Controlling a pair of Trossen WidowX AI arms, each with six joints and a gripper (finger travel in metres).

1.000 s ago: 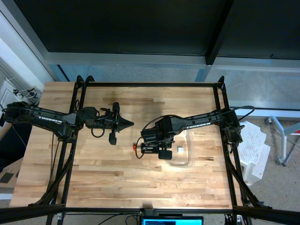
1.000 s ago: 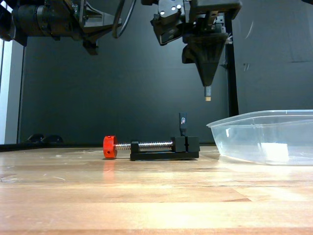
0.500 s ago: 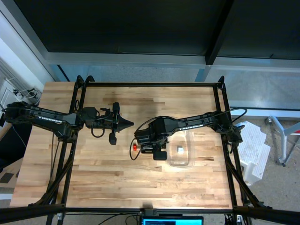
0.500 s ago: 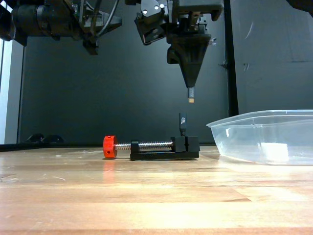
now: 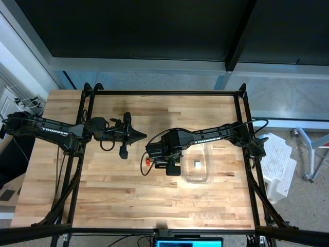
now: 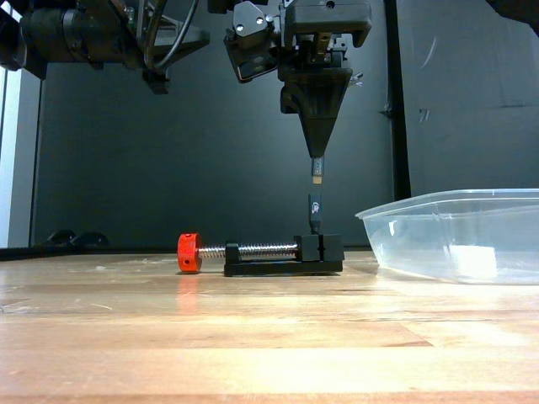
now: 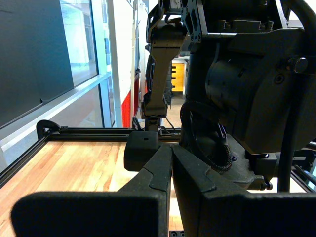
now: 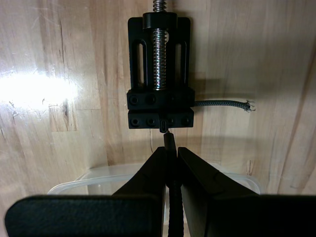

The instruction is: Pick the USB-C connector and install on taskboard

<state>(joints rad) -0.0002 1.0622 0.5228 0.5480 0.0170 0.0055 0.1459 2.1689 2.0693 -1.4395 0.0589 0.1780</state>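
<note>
The taskboard (image 6: pixel 282 255) lies on the wood, a black block with a threaded screw and an orange-red knob (image 6: pixel 189 252) at its left end. A short dark post (image 6: pixel 314 212) stands up from its right part. My right gripper (image 6: pixel 317 156) points straight down above that post, shut on the USB-C connector (image 6: pixel 317 173), whose tip hangs a little above the post. The right wrist view shows the connector (image 8: pixel 169 140) just short of the taskboard (image 8: pixel 159 74). My left gripper (image 5: pixel 139 135) hovers apart at the left, its fingers (image 7: pixel 158 168) shut on nothing.
A clear plastic tray (image 5: pixel 204 177) holding a small white square piece (image 5: pixel 197 163) sits right of the taskboard. A braided cable end (image 8: pixel 222 104) sticks out from the taskboard's side. Black frame rails (image 5: pixel 164 93) border the table.
My right gripper has carried the connector left and down, from beside the tray to just above the post on the taskboard. The left arm has not moved.
</note>
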